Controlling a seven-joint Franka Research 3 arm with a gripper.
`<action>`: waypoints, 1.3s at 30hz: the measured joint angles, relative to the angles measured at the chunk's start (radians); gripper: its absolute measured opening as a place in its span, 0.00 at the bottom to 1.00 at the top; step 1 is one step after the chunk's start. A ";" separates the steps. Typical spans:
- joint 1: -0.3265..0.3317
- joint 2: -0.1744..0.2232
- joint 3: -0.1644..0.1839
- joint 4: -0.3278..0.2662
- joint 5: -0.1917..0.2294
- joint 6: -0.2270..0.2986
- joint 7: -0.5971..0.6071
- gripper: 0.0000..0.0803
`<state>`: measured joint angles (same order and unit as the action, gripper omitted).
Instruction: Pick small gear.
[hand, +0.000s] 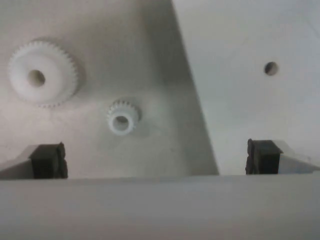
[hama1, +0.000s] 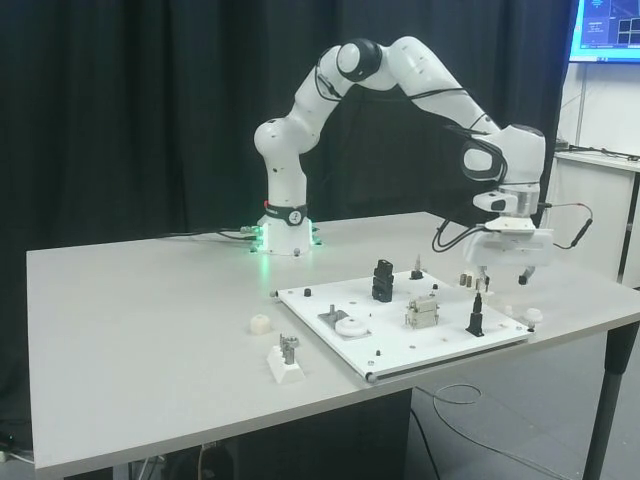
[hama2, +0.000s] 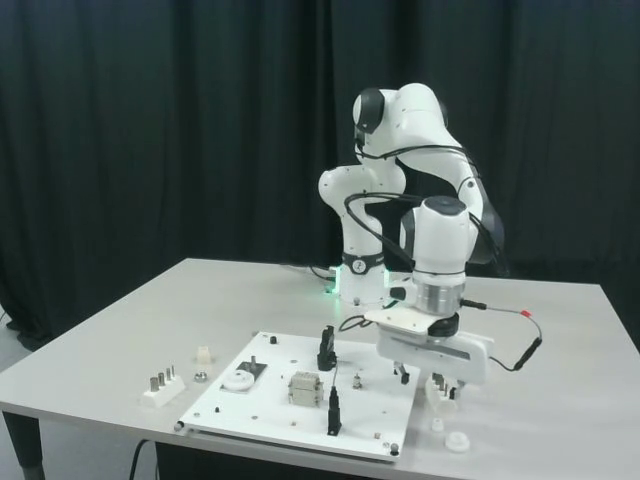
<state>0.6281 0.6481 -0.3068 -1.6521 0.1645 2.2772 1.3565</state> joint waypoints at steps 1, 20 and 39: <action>0.000 0.005 0.001 0.004 0.000 -0.001 0.000 1.00; 0.000 0.093 0.015 0.084 0.033 -0.004 0.000 1.00; -0.012 0.172 0.023 0.152 0.069 -0.004 -0.092 1.00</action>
<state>0.6165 0.8203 -0.2837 -1.5005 0.2333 2.2727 1.2650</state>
